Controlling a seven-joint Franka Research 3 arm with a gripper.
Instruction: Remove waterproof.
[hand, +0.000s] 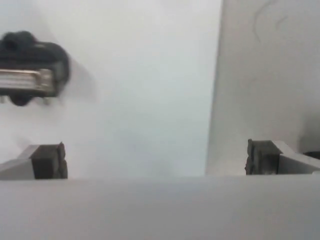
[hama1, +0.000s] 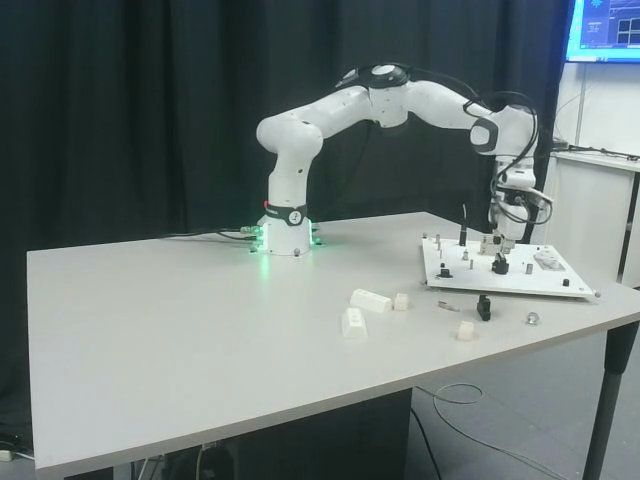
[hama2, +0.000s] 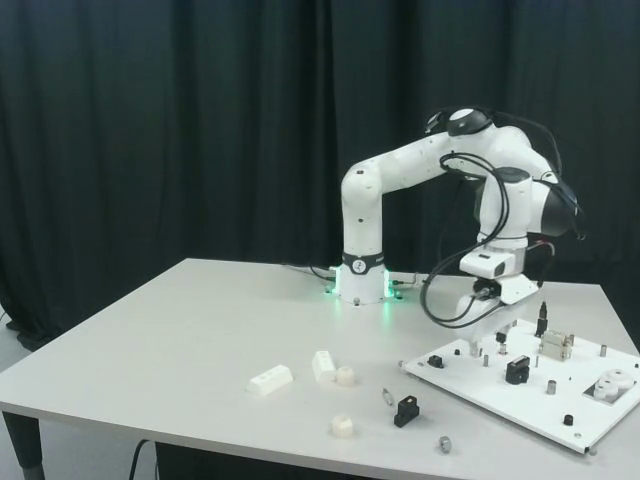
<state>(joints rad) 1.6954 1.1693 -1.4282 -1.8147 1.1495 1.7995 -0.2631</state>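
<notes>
Wrist view: gripper (hand: 156, 160) spread wide, one dark fingertip (hand: 49, 161) at each side, nothing between them, only the white board (hand: 140, 100) beneath. Black connector with a metal face (hand: 31, 75) on that board, well off to one side of the fingers, not touched. Board edge visible, with grey table (hand: 270, 75) beyond it.

First room view: white arm (hama1: 400, 100) reaching from its green-lit base (hama1: 285, 238) across to the white board (hama1: 505, 280) at the far end of the table (hama1: 200, 320); gripper (hama1: 510, 222) hanging just above the board's rear part, among small upright pegs and black parts. Which of those small parts is the waterproof one, cannot tell. Off the board, on the table in front: two white blocks (hama1: 362, 310), a smaller white piece (hama1: 401, 301), another white piece (hama1: 465, 331), a black clip (hama1: 484, 307) and a small metal piece (hama1: 532, 318).

Second room view: gripper (hama2: 487, 312) low over the near corner region of the board (hama2: 540, 405), beside a black part (hama2: 517, 372) and a metal-faced block (hama2: 556, 346); white round piece (hama2: 610, 382) further along the board.
</notes>
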